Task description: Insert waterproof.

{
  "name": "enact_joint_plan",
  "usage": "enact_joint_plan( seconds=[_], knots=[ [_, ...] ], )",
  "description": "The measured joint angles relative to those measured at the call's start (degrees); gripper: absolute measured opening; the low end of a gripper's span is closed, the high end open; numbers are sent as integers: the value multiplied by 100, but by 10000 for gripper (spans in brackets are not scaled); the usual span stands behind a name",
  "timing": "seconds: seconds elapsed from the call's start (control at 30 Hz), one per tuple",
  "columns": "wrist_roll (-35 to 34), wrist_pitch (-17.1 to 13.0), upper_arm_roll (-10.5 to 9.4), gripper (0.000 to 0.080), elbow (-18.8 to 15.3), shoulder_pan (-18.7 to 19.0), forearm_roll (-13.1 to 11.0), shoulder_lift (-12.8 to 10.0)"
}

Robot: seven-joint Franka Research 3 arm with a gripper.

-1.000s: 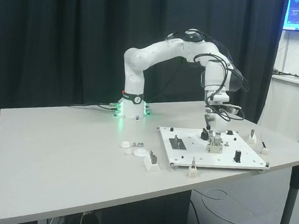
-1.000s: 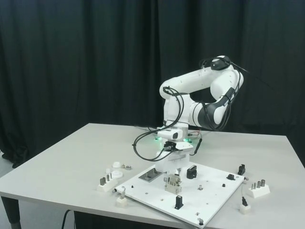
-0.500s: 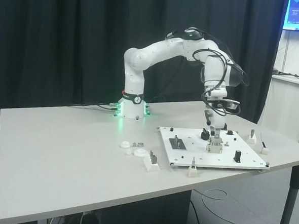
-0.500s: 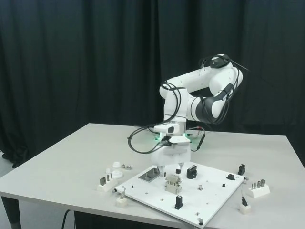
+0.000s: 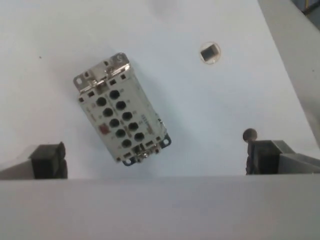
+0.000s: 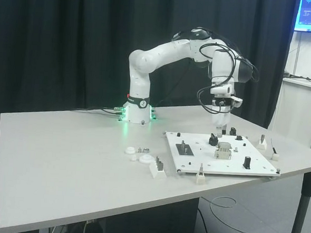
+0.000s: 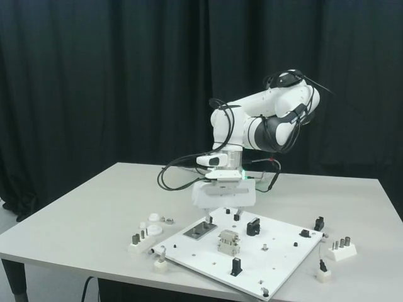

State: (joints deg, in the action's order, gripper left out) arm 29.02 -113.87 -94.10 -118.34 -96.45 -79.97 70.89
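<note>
White arm's gripper (image 7: pixel 223 216) hanging above the white square assembly board (image 7: pixel 277 263), clear of everything on it. Fingers (image 5: pixel 49 161) standing wide apart in the wrist view, holding nothing. Grey rectangular waterproof connector with two rows of round black pin holes (image 5: pixel 119 115) sitting upright near the board's middle (image 6: pixel 223 151), metal latch tabs at both ends. Small black block (image 7: pixel 254 226) sitting just beside it on the board. Grey table (image 6: pixel 63 158) carrying the board.
</note>
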Motion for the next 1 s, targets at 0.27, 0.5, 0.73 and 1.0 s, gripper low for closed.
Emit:
enact_joint_plan(
  seconds=[0.27,0.5,0.73,1.0],
  knots=[
    [-112,4,-3,800,68,-101,6,0],
    [-129,-5,-89,800,244,-328,4,4],
    [-129,-5,-241,800,516,-636,1,15],
    [-129,28,-333,800,717,-843,7,38]
  ],
)
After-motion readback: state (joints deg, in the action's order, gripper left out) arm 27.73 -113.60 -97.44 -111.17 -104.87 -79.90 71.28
